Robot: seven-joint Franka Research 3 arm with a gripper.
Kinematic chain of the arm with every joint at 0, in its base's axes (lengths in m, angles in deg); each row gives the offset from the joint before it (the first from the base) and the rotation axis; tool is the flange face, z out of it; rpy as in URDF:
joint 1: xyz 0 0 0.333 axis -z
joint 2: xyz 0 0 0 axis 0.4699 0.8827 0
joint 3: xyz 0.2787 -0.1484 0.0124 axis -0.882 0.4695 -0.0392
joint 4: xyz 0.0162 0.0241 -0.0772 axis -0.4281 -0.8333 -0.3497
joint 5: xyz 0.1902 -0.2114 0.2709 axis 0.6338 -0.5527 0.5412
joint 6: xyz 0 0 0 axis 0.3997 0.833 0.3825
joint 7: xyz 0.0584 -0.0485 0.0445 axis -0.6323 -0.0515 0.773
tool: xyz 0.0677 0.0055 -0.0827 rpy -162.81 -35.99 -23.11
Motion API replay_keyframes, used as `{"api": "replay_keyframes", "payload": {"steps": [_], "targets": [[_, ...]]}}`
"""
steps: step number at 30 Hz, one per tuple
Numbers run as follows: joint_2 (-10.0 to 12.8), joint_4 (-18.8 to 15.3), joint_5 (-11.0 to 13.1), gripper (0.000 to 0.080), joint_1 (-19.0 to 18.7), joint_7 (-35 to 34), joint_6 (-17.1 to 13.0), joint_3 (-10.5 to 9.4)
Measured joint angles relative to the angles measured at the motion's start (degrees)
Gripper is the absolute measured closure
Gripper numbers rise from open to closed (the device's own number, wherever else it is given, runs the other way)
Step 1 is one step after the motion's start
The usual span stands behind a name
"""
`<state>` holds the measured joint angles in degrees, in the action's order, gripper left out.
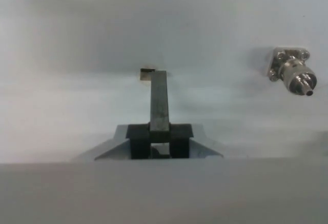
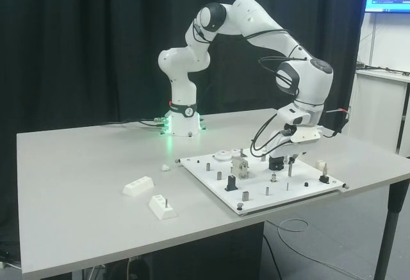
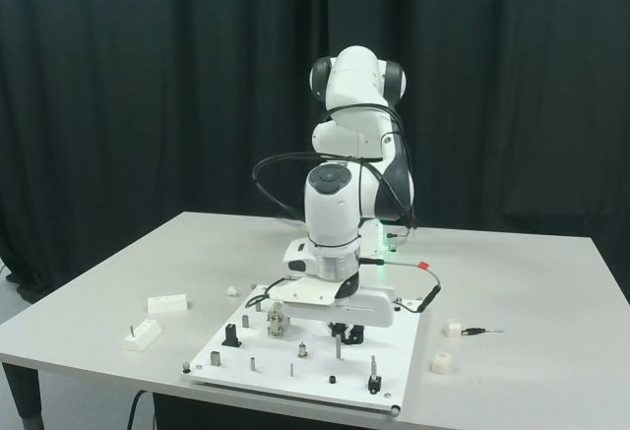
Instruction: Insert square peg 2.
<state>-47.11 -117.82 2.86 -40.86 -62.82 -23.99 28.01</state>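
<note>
Nearest the wrist camera, the hand (image 1: 160, 143) has its two black fingers closed on the square peg (image 1: 159, 101), which runs straight out from between them toward the white board (image 1: 77, 39). Peg tip sits right at a small dark square hole (image 1: 147, 73) in the board; whether it has entered cannot be told. Tip looks slightly to one side of the hole, not centred on it.

Just beside, a metal threaded connector (image 1: 294, 74) stands on the board, apart from the peg.

Further out, the first room view shows the hand (image 2: 286, 164) low over the board (image 2: 256, 184) on the counter (image 2: 77, 164), peg upright. Two small white blocks (image 2: 150, 195) lie on the counter, well apart from the work.

Judgement: step in hand is aligning and seating. Best done by nudging sideways until peg edges line up with hole edges, keeping the peg vertical and unrotated, then pressing down slowly. Keep the grip firm; release only once seated.
</note>
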Motion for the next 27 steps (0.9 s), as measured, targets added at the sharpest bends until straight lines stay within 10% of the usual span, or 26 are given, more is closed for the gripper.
{"api": "replay_keyframes", "payload": {"steps": [27], "targets": [[-0.02,-0.67,0.00,0.0732,-0.13,0.00,-1.19,-0.23]]}}
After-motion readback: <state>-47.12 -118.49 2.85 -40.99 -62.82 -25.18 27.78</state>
